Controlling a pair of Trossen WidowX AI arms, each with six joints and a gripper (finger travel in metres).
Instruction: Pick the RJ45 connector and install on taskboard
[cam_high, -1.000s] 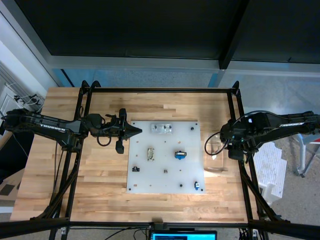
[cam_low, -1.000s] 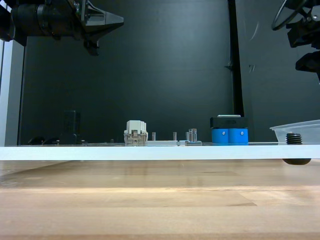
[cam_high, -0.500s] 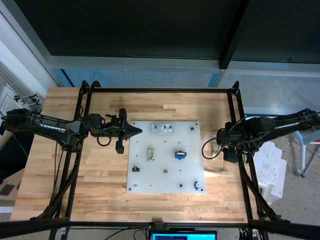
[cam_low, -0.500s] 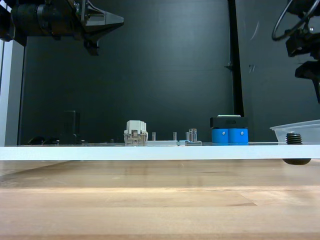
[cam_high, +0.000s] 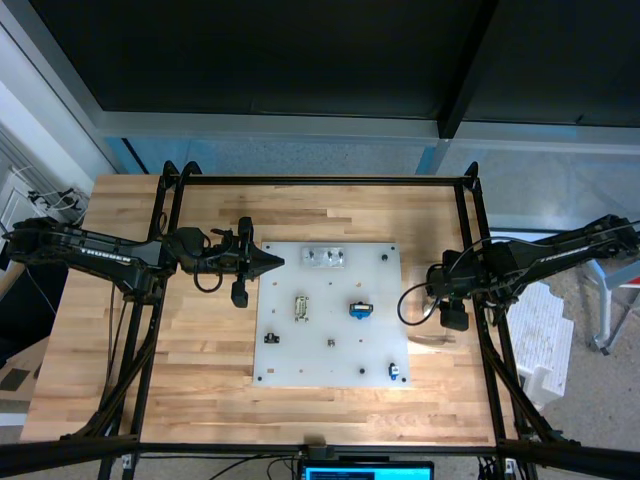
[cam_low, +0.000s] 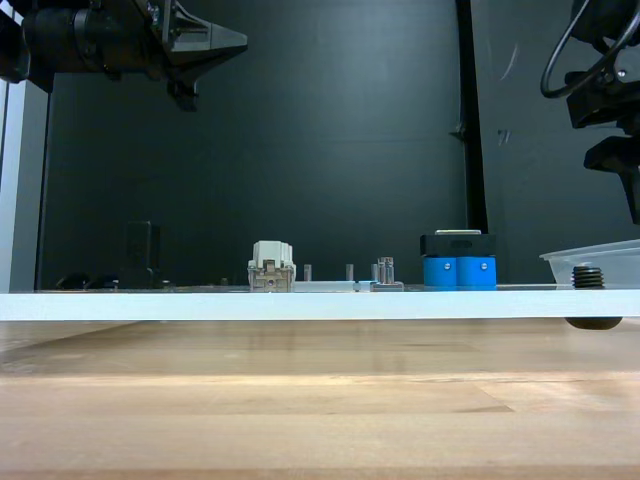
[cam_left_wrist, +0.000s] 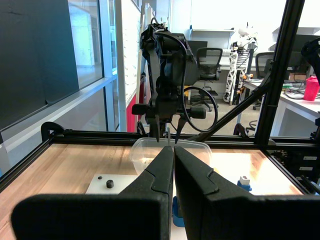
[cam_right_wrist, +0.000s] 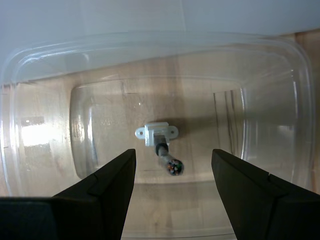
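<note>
Your right hand (cam_right_wrist: 171, 151) hangs wide open, empty, over the RJ45 connector (cam_right_wrist: 156, 134) in its tray (cam_right_wrist: 150, 42); left hand (cam_left_wrist: 173, 149) closed, empty, above the left edge of the taskboard (cam_high: 330, 352).

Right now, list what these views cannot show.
- High view: small pale RJ45 connector hidden under the right gripper above the clear plastic tray.
- Low view: right edge cuts off tray and gripper.
- High view: white square taskboard fittings too small.
- Left gripper, above the board's left edge, plainly seen.

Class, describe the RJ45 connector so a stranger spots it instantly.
Right of the taskboard sits a clear tray under the open right gripper; the shut left gripper hovers at the board's left. The RJ45 connector lies alone inside: small, white, trailing a cable stub.
</note>
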